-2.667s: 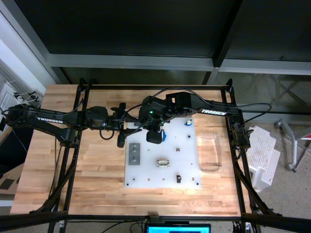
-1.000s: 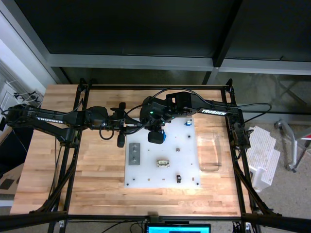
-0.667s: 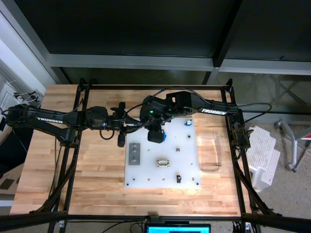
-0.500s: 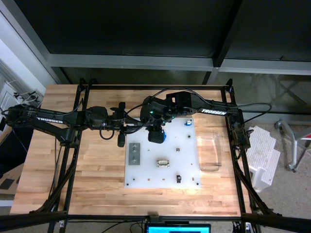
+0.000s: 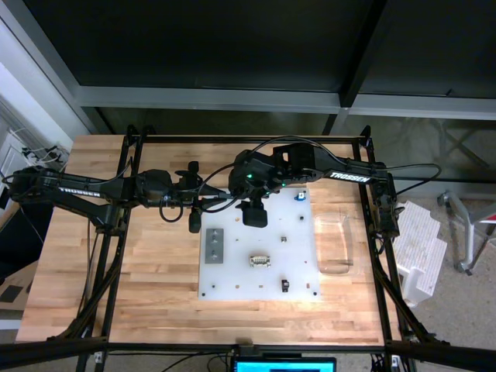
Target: Pick the 16mm bar and install on taskboard
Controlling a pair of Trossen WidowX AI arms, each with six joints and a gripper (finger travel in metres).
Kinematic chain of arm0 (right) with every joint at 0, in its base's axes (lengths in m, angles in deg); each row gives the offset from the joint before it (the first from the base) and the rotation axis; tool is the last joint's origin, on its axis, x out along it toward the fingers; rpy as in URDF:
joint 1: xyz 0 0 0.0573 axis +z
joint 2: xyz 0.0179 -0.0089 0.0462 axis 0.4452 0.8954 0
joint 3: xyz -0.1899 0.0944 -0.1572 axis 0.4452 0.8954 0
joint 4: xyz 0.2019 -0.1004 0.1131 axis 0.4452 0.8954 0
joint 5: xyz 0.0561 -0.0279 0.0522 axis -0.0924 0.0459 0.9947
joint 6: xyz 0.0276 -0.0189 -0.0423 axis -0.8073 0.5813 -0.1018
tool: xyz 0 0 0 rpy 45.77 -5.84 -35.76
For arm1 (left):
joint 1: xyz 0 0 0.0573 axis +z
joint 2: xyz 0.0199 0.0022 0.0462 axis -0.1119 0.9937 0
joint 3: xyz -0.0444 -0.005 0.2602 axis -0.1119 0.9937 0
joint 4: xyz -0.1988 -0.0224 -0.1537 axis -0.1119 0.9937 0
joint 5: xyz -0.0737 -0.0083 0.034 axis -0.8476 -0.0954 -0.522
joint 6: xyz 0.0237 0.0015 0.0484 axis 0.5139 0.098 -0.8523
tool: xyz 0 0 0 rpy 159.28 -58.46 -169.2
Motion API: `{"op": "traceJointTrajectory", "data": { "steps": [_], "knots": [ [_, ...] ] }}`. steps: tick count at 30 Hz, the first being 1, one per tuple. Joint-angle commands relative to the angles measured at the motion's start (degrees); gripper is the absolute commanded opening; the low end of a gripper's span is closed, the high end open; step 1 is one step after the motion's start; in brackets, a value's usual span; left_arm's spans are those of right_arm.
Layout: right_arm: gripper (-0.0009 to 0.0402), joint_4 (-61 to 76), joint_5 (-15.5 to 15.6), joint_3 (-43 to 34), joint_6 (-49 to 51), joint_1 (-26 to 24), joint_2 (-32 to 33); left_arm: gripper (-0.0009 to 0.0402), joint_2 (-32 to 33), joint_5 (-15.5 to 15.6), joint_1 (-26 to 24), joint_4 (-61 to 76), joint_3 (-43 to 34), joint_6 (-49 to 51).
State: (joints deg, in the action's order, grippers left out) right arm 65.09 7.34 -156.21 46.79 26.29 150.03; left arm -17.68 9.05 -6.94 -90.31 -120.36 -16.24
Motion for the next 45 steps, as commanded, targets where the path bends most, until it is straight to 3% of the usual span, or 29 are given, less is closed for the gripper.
{"op": "traceJointTrajectory", "data": {
  "steps": [1,7,11,22,31,45],
  "knots": [
    [0.0220,-1.2,0.0,0.0,0.6,0.0,-0.5,0.0051,0.0,0.2,0.0,0.0,0.0,0.0],
    [0.0220,-4.2,0.0,1.0,0.9,0.0,-1.8,0.0051,0.0,0.2,0.0,0.0,0.0,0.0],
    [0.0220,-9.5,0.0,6.6,0.4,0.0,-4.9,0.0051,0.0,0.2,0.0,0.0,0.0,0.0],
    [0.0220,-43.7,-0.2,38.1,-2.1,0.0,-21.2,0.0051,0.0,0.1,0.0,-2.6,0.0,0.0],
    [0.0220,-74.1,-3.0,59.6,-3.2,0.0,-30.8,0.0051,0.0,0.2,0.0,-6.6,0.0,1.3],
    [0.0220,-91.3,-4.0,69.8,-6.5,0.0,-31.6,0.0051,0.0,1.4,0.0,-13.4,0.0,1.8]
  ]
}}
